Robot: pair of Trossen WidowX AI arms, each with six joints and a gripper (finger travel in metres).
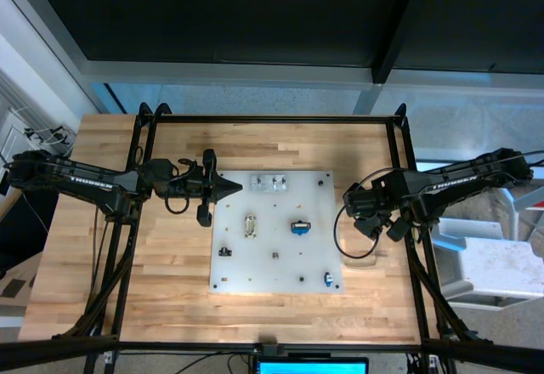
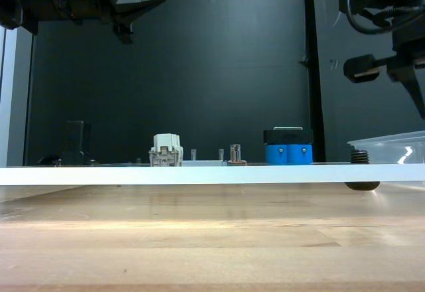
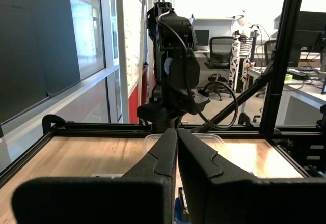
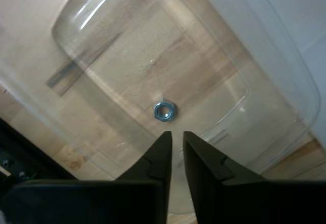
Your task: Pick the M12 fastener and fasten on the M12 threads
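m12 nut lies flat in the clear tray, hole facing up, no long axis; too small to find from above. right gripper hovers just near of it, fingers narrowly parted, empty. stud shows bare ribs. left gripper hangs over the board's far left edge, pinched together. arm lettering unreadable.

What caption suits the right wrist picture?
Right gripper hovers over the silver nut in the clear tray; left gripper hangs above the board's left edge.
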